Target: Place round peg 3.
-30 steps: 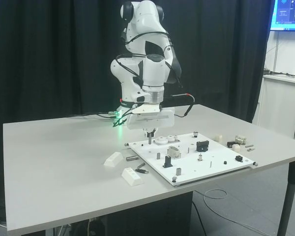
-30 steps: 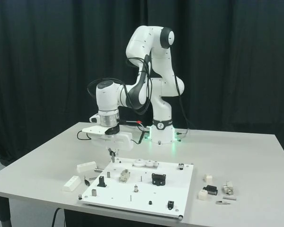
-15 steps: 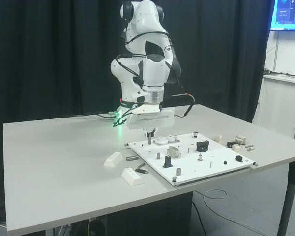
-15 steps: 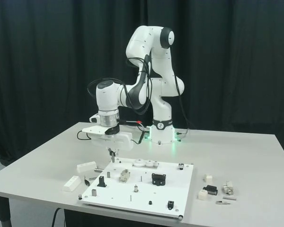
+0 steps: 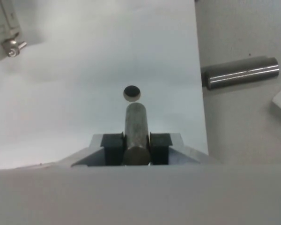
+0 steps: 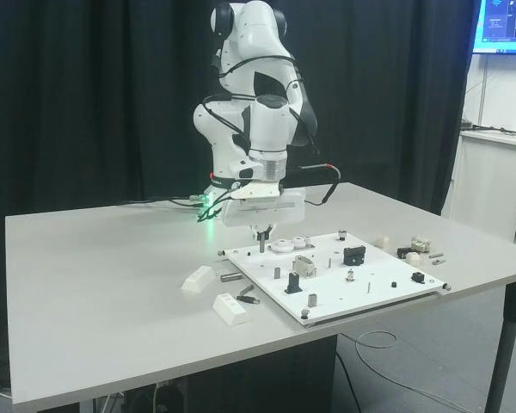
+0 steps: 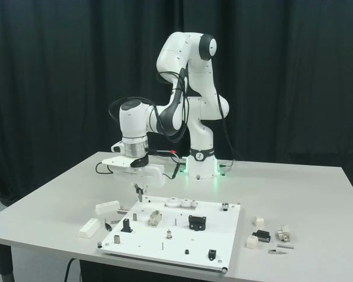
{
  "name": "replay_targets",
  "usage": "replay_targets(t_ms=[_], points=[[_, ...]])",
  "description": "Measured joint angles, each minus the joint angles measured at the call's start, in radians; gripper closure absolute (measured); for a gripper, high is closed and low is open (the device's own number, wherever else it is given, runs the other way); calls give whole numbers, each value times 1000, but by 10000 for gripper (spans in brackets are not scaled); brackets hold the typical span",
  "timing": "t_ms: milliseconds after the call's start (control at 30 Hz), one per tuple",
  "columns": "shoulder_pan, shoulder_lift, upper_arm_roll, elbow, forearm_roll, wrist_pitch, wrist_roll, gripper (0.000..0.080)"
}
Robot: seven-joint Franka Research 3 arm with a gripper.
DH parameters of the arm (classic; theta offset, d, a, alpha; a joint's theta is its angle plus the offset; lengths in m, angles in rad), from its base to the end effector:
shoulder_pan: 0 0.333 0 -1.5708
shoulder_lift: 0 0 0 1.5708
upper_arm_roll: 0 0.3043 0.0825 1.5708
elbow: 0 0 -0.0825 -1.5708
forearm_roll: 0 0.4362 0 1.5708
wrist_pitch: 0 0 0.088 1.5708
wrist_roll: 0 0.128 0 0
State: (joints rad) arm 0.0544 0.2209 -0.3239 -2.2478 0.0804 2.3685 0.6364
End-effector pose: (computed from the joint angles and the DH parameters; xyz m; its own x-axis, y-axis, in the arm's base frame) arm 0.5388 -0.1526 0.1924 0.5696 -0.8199 -0.0581 -0.8172 -0.5725 0.0664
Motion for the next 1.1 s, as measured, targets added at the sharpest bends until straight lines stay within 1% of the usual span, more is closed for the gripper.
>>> replay_targets(t_ms=[767,933,1100], points=[[0,11,-1,0,2,33,0,690],[0,13,-15,1,-19,48,0,690],[0,19,-40,9,-56,65,0,690]])
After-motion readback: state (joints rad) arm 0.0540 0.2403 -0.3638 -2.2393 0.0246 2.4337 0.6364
